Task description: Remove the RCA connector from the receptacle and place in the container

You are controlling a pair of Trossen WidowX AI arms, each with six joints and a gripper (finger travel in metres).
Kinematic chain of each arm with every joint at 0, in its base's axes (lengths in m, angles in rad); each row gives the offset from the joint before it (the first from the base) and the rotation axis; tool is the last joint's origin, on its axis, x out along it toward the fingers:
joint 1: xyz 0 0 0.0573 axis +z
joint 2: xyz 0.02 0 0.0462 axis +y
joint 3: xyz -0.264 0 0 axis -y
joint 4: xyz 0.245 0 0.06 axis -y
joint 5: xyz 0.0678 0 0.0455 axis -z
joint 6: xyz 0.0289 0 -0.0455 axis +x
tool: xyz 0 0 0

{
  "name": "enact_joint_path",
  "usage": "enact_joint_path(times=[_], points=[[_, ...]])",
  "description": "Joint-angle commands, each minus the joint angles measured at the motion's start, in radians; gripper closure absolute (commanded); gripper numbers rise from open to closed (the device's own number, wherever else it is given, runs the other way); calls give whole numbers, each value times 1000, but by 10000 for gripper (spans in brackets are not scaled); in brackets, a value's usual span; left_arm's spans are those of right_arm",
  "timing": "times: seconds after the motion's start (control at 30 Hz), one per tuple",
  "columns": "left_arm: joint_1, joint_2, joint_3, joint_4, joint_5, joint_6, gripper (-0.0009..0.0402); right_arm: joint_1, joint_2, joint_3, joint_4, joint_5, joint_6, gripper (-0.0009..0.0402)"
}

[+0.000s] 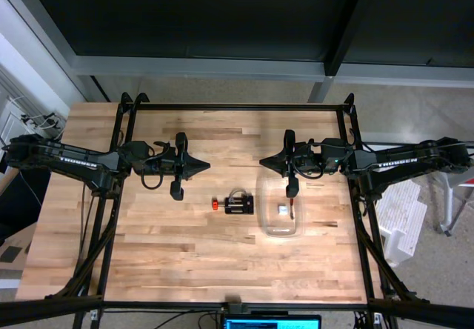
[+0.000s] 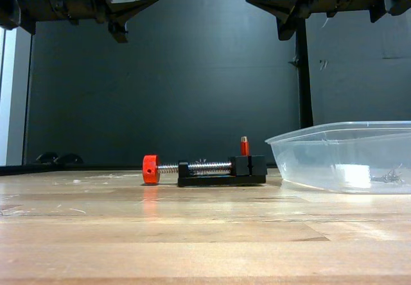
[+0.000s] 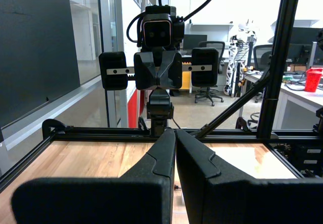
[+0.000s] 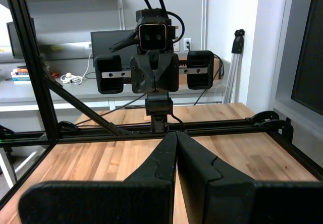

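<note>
**A:** Where is the left tool?

**B:** The left tool hangs high above the surface, left of centre, tip pointing inward; its fingers are pressed together, with nothing between them.

**A:** And under it?

**B:** Bare wood; the receptacle sits further right, near the middle; its red knob is at the left end and the silvery loop on the far side. In the low view a short red post shows just above the block; I cannot tell whether it belongs to it.

**A:** Where is the connector?

**B:** The connector lies in the container, apart from the receptacle; the container stands just right of the receptacle on the surface. A white piece lies just left of the connector, on the container's floor; no tool touches either.

**A:** And the right tool?

**B:** The right tool hangs at the same height as the left one, tip pointing inward to face it across a gap; it is well above the container. Its fingers are closed against each other and grip nothing.
</note>
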Motion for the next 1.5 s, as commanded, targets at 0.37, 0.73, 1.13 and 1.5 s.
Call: enact_joint_path(times=[0.37, 0.73, 1.13, 1.5], points=[[0, 0, 0, 0, 0, 0, 393, 2, 0, 4, -10, -9, -2, 393], [0, 0, 0, 0, 0, 0, 393, 2, 1, 4, -12, -31, 13, 393], [0, 0, 0, 0, 0, 0, 393, 2, 1, 4, -12, -25, -3, 393], [0, 0, 0, 0, 0, 0, 393, 2, 1, 4, -13, -26, -6, 393]])
